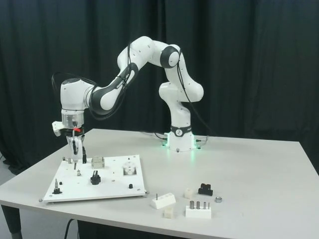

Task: Insert square peg 2.

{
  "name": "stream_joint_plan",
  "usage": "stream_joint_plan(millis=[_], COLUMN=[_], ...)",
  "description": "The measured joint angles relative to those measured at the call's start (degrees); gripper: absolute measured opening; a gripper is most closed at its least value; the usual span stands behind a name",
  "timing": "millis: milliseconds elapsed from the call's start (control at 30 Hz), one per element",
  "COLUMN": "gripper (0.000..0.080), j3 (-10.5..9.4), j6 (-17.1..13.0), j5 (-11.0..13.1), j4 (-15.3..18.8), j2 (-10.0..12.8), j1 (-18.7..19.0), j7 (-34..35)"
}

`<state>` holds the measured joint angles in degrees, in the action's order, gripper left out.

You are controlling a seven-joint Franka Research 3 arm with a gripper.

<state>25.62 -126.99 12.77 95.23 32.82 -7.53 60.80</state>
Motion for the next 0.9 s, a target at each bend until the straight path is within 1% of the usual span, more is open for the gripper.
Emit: stream_joint_plan(millis=[200,367,567,900], gripper=[0.0069,0.0069,0.0069,0.0069], j3=[0.46,0.46,0.46,0.76], j6=[1.60,2.94,4.94,7.63], j5=[1.51,2.49,3.48,4.81], j4=[-2.68,-4.22,-5.78,-7.92], j2=[2.09,3.20,4.16,5.62], j1=[-0.58,-1.01,-1.40,-2.06], j7=[3.80,6.11,7.55,7.63])
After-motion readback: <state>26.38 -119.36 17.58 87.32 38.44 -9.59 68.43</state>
